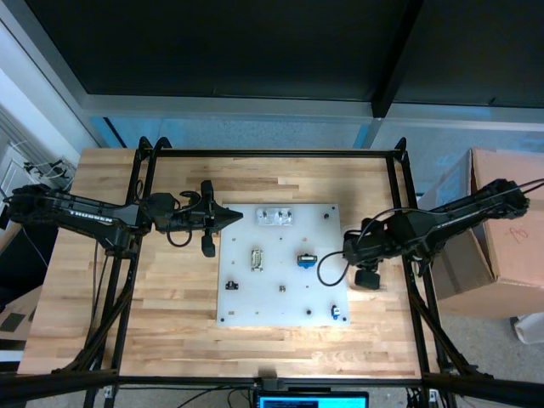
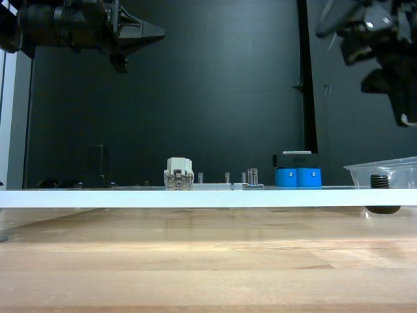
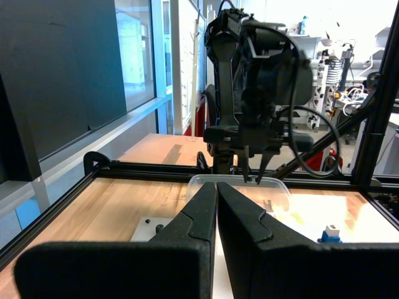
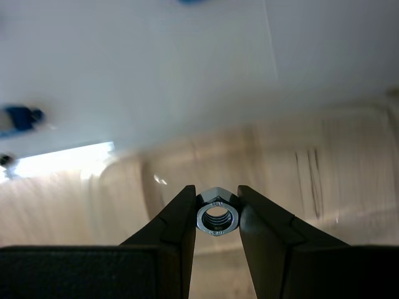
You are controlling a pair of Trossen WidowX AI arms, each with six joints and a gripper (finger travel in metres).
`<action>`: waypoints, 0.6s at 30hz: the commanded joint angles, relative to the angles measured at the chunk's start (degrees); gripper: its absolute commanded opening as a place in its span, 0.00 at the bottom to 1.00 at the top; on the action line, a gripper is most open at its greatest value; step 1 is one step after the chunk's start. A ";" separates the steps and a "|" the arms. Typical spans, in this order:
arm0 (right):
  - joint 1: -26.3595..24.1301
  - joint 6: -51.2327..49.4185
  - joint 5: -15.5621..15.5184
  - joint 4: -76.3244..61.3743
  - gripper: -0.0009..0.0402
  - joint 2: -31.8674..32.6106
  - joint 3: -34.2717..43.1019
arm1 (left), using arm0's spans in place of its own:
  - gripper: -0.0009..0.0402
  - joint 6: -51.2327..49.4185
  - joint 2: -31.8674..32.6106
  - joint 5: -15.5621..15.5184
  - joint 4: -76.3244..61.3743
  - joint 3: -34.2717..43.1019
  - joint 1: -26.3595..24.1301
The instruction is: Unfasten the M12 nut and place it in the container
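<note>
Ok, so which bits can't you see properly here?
- Right wrist view: right gripper holds the nut; container beneath is blurred.
- High view: nut hidden under that gripper at the board's right edge.
- Low view: that gripper is cut off by the picture's edge.
- Left wrist view: left gripper, shut left of the board, hides much of it.

silver nut (image 4: 217, 218), black ribbed stud (image 2: 380, 180), white board (image 1: 263, 310)

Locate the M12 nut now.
Right wrist view: the nut is pinched in the right claw, over the clear container at the board's right edge, off its bare stud; the left claw hovers at the board's left.
</note>
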 commanded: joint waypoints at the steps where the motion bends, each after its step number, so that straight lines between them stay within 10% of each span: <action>1: -0.04 1.97 -0.07 0.04 0.03 -2.14 -3.91 | 0.02 0.02 0.00 0.02 0.02 0.00 0.00; 10: -0.02 5.05 -1.49 7.52 0.07 -0.76 -11.32 | 0.02 0.02 0.00 0.02 0.02 0.02 0.02; 18: -0.04 7.48 -3.04 12.72 0.41 -0.66 -16.22 | 0.02 0.02 0.00 0.02 0.02 0.02 0.00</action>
